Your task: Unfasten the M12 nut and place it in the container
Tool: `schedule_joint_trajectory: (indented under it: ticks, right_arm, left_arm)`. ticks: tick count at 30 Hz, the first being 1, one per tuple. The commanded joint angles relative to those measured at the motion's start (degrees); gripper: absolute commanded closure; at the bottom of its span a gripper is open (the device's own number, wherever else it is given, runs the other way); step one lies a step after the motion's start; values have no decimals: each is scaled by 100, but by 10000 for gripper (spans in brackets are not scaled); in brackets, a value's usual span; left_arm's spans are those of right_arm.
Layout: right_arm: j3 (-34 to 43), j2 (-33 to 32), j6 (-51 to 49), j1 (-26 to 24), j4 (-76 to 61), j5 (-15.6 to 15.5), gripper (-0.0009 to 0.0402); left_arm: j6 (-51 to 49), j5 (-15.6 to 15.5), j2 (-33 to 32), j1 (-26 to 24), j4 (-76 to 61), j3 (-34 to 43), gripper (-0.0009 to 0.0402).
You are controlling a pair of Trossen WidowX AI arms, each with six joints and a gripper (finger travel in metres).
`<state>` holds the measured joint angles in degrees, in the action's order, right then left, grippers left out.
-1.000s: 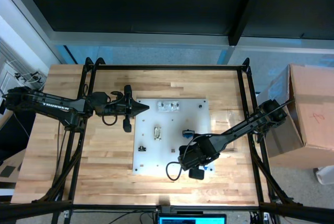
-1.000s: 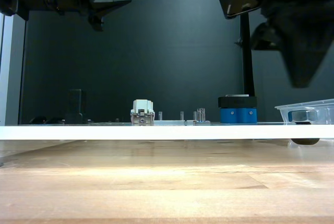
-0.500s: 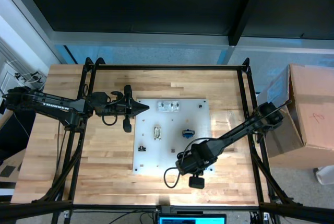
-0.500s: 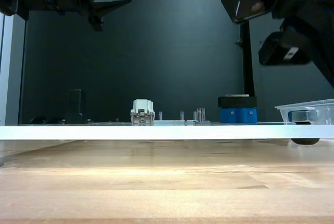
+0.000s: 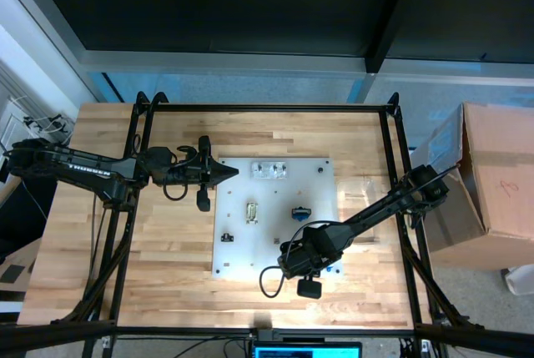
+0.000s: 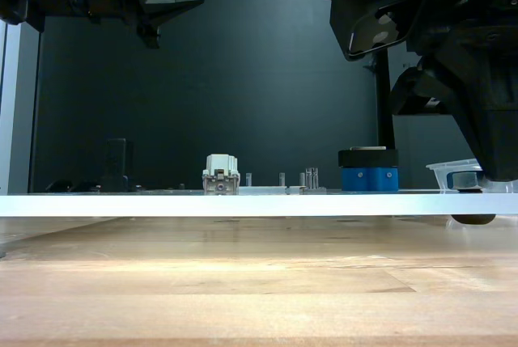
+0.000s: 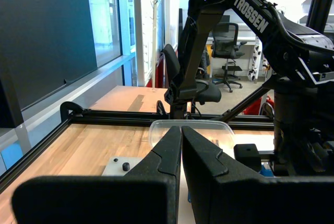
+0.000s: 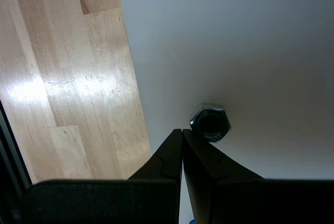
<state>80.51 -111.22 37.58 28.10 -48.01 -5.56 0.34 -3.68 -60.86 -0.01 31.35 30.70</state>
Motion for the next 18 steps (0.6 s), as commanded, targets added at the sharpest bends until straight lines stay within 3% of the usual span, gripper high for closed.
schedule_joint_trajectory:
  ticks: [1,18]
  right_arm:
    - [-13,-2,4,0,-13,125,394]
    - [-13,0,-59,0,-129,262,393]
  left_arm:
    - [2,0,0,2,0,0,393]
    - [2,0,0,0,0,0,393]
